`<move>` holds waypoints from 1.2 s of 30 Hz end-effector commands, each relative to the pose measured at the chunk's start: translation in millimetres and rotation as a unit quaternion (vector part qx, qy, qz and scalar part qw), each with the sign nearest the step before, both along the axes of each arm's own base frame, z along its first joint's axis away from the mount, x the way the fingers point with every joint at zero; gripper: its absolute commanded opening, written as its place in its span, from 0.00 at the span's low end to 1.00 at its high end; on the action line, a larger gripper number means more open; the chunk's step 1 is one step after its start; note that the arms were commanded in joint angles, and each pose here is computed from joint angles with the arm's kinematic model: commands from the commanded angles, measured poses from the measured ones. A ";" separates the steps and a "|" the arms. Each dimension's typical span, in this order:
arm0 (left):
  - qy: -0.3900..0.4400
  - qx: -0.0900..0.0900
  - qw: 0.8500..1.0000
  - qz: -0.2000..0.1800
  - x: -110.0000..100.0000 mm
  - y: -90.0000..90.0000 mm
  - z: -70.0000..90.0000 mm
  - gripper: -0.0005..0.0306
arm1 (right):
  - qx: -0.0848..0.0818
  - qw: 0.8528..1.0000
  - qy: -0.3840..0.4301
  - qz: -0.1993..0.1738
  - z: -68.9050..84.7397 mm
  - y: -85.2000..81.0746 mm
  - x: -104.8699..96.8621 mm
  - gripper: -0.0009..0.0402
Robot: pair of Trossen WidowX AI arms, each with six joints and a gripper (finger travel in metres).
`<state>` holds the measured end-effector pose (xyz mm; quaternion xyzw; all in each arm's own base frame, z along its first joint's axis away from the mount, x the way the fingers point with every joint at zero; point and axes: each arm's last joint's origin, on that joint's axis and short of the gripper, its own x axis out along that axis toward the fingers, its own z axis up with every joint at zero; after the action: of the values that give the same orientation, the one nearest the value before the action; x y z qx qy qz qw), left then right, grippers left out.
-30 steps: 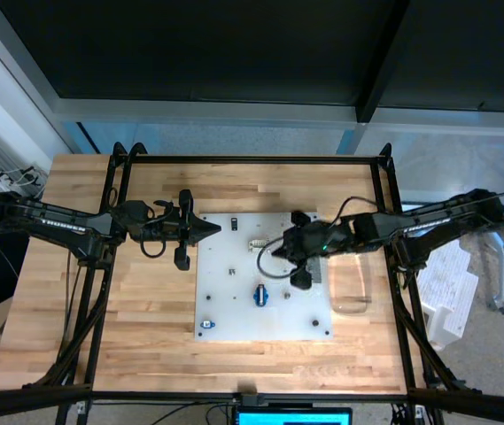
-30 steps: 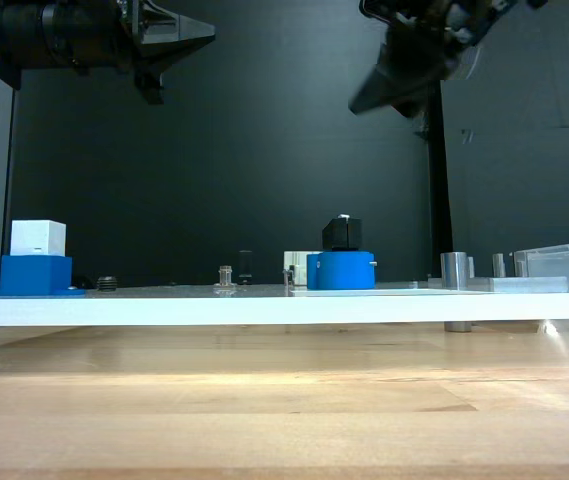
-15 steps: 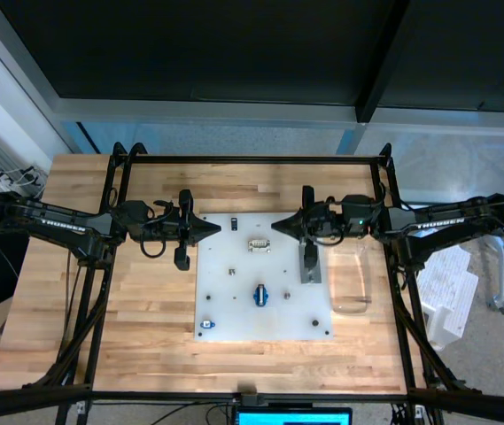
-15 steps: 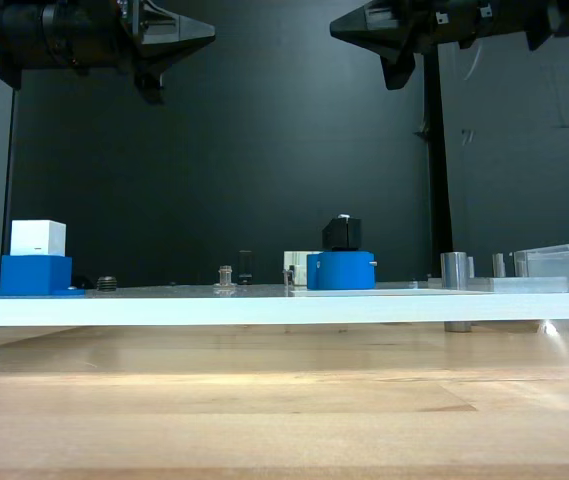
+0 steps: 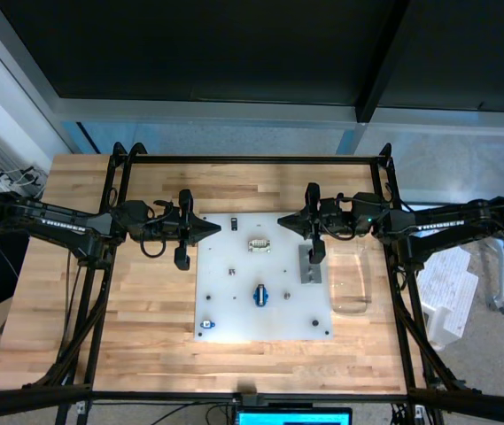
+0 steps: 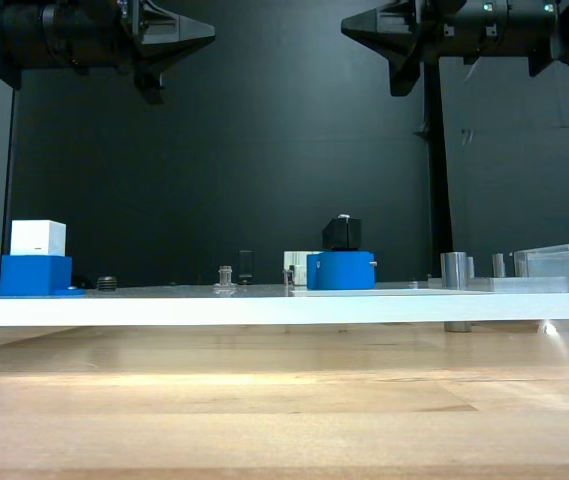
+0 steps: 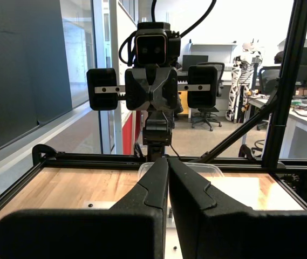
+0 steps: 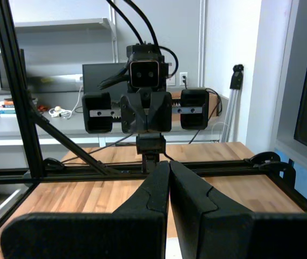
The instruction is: Pick the 16mm cylinder and install on the taskboard
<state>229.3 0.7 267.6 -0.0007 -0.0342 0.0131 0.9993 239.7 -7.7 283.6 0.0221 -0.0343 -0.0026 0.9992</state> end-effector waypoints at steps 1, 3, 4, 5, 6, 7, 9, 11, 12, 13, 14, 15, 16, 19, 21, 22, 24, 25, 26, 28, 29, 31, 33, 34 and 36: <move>0.000 0.000 1.000 0.000 0.0 0.0 0.0 0.02 | 0.004 1.000 0.004 0.000 -2.1 0.3 -0.2 0.02; 0.000 0.000 1.000 0.000 0.0 0.1 0.0 0.02 | 0.005 1.000 0.004 0.001 -2.2 0.8 -0.2 0.02; 0.000 0.000 1.000 0.000 0.0 0.1 0.0 0.02 | 0.005 1.000 0.005 0.002 -2.4 1.0 -0.1 0.02; 0.000 0.000 1.000 0.000 0.0 0.0 0.0 0.02 | 0.005 1.000 0.006 0.002 -2.8 1.1 0.1 0.02; 0.000 0.000 1.000 0.000 0.0 0.1 0.0 0.02 | 0.005 1.000 0.010 0.002 -3.7 1.2 0.4 0.02; 0.000 0.000 1.000 0.000 0.0 0.1 0.0 0.02 | 0.005 1.000 0.013 0.002 -4.7 1.2 0.9 0.02; 0.000 0.000 1.000 0.000 0.0 0.0 0.0 0.02 | 0.005 1.000 0.016 0.002 -5.5 1.3 1.3 0.02; 0.000 0.000 1.000 0.000 0.0 0.0 0.0 0.02 | 0.004 1.000 0.015 0.002 -5.4 1.2 1.3 0.02; 0.000 0.000 1.000 0.000 0.0 0.0 0.0 0.02 | 0.004 1.000 0.015 0.002 -5.1 1.2 1.4 0.02; 0.000 0.000 1.000 0.000 0.0 0.1 0.0 0.02 | 0.004 1.000 0.014 0.002 -4.3 1.2 1.4 0.02; 0.000 0.000 1.000 0.000 0.0 0.1 0.0 0.02 | 0.004 1.000 0.013 0.002 -3.8 1.3 1.5 0.02; 0.000 0.000 1.000 0.000 0.0 0.0 0.0 0.02 | 0.004 1.000 0.013 0.002 -3.7 1.2 1.5 0.02; 0.000 0.000 1.000 0.000 0.0 0.1 0.0 0.02 | 0.004 1.000 0.014 0.002 -3.9 1.2 1.6 0.02; 0.000 0.000 1.000 0.000 0.0 0.1 0.0 0.02 | 0.004 1.000 0.018 0.002 -4.7 1.2 1.6 0.02; 0.000 0.000 1.000 0.000 0.0 0.0 0.0 0.02 | 0.004 1.000 0.020 0.002 -5.1 1.2 1.6 0.02; 0.000 0.000 1.000 0.000 0.0 0.0 0.0 0.02 | 0.004 1.000 0.021 0.002 -5.2 1.2 1.6 0.02; 0.000 0.000 1.000 0.000 0.0 0.0 0.0 0.02 | 0.004 1.000 0.021 0.002 -5.2 1.2 1.6 0.02; 0.000 0.000 1.000 0.000 0.0 0.0 0.0 0.02 | 0.004 1.000 0.021 0.002 -5.2 1.2 1.6 0.02; 0.000 0.000 1.000 0.000 0.0 0.1 0.0 0.02 | 0.004 1.000 0.021 0.002 -5.2 1.2 1.6 0.02; 0.000 0.000 1.000 0.000 0.0 0.0 0.0 0.02 | 0.004 1.000 0.021 0.002 -5.2 1.2 1.6 0.02; 0.000 0.000 1.000 0.000 0.0 0.0 0.0 0.02 | 0.004 1.000 0.021 0.002 -5.2 1.2 1.6 0.02; 0.000 0.000 1.000 0.000 0.0 0.0 0.0 0.02 | 0.004 1.000 0.021 0.002 -5.2 1.2 1.6 0.02; 0.000 0.000 1.000 0.000 0.0 0.1 0.0 0.02 | 0.004 1.000 0.021 0.002 -5.2 1.2 1.6 0.02; 0.000 0.000 1.000 0.000 0.0 0.1 0.0 0.02 | 0.004 1.000 0.021 0.002 -5.2 1.2 1.6 0.02; 0.000 0.000 1.000 0.000 0.0 0.1 0.0 0.02 | 0.004 1.000 0.021 0.002 -5.2 1.2 1.6 0.02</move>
<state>229.3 0.7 267.5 -0.0007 -0.0342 0.0131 0.9993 241.2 -6.6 278.2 0.0264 -0.0129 -0.0014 0.9996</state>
